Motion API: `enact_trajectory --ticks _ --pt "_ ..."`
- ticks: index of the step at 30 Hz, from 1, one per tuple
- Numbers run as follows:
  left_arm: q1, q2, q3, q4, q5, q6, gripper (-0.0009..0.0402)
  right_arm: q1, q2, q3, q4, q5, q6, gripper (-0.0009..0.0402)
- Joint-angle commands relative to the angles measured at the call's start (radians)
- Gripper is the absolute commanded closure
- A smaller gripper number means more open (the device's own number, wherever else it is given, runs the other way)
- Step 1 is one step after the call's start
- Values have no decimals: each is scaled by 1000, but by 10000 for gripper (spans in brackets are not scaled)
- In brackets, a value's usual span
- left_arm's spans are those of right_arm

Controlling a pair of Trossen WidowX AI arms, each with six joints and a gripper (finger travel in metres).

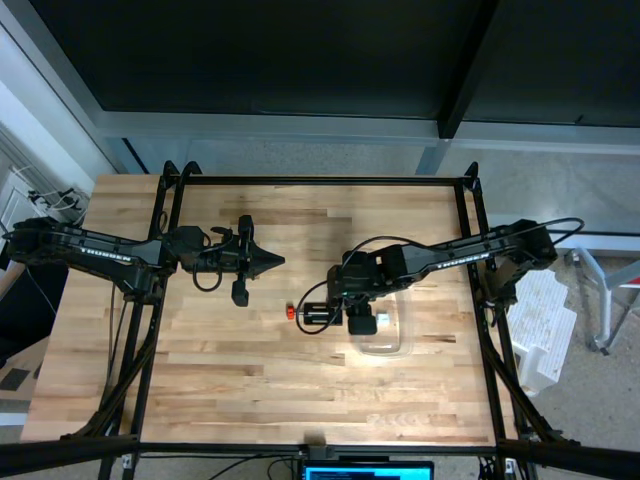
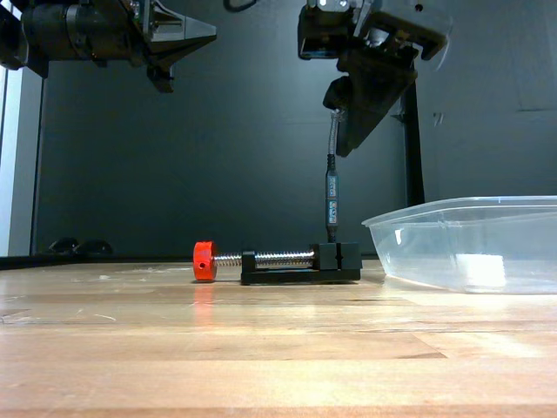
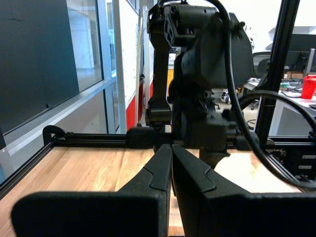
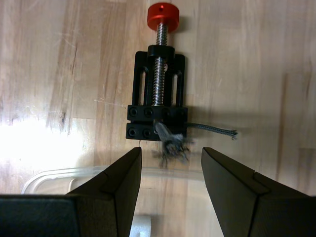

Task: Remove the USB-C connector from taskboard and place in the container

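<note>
The taskboard (image 4: 157, 94) is a small black vise with a red knob (image 2: 204, 260), lying on the wood table beside the container (image 2: 470, 235). The USB-C connector (image 2: 332, 205) stands upright from the taskboard's jaw end (image 2: 338, 259), and its grey braided cable rises toward my right gripper. In the right wrist view the USB-C connector (image 4: 171, 143) looks blurred. My right gripper (image 4: 170, 160) hovers open above it, one finger on each side, not touching. My left gripper (image 1: 265, 262) is shut and empty, held high over the table's left half (image 3: 171, 153).
The clear container (image 1: 385, 335) sits just right of the taskboard (image 1: 312, 314) with a small white square piece (image 2: 479, 270) inside. A frayed cable end (image 4: 217, 131) lies on the wood beside the vise. Black frame rails (image 1: 320, 181) border the table.
</note>
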Motion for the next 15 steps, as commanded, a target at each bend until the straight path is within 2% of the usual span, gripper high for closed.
enact_trajectory --ticks 1,15 --pt "0 0 0 0 0 0 393 1 24 15 4 0 5 226" --pt "0 0 0 0 0 0 393 8 82 14 52 0 30 226"
